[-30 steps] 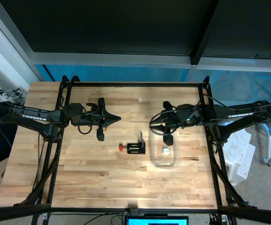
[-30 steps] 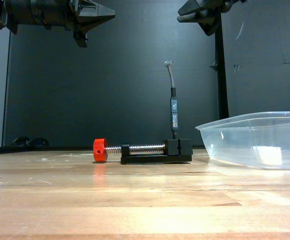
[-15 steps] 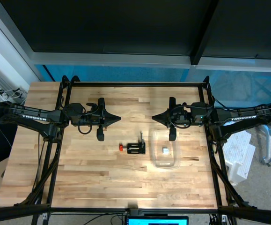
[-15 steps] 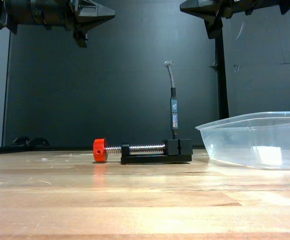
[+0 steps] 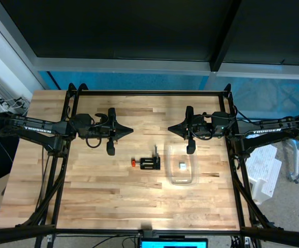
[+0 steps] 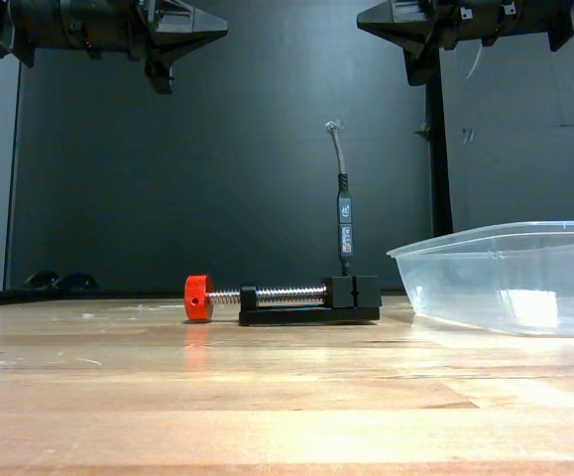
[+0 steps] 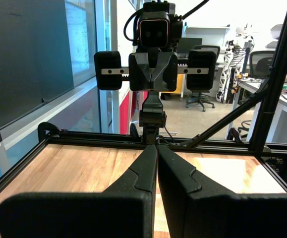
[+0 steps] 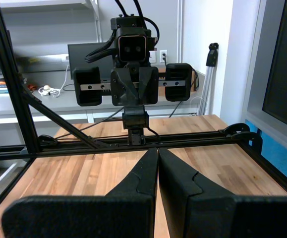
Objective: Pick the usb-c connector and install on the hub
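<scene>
— Where is the hub (image 5: 150,164) to be found?

— Near the middle of the pale wooden table (image 5: 97,196). A small black rectangular block is seen there. Its orange-red knob (image 5: 134,163) is turned toward the left arm's side and is joined to the block by a bright threaded screw (image 6: 282,295).

— And the usb-c connector (image 6: 344,223)?

— A thin dark grey piece, topped by a frayed metallic braid, is shown standing upright out of the block's end opposite the knob.

— What is set around it?

— A clear plastic tray (image 5: 183,183) is laid just beside the hub on the right arm's side, parted from it by a strip of bare wood. A small whitish piece (image 5: 182,166) is contained in it. The connector's end of the block is the end turned toward the tray wall. The table is bounded by a black metal frame (image 5: 149,93), and one post (image 6: 432,149) of it is seen behind the tray.

— How are the arms placed?

— The left gripper (image 5: 130,130) is held high above the table, beyond the hub and toward the left. Its fingers (image 7: 138,178) are pressed together, and nothing is gripped. The right gripper (image 5: 170,129) is held at a like height beyond the tray's far end. It is pointed at the left one, and a gap is left between the tips. Its fingers (image 8: 141,181) are likewise clenched on nothing.
</scene>
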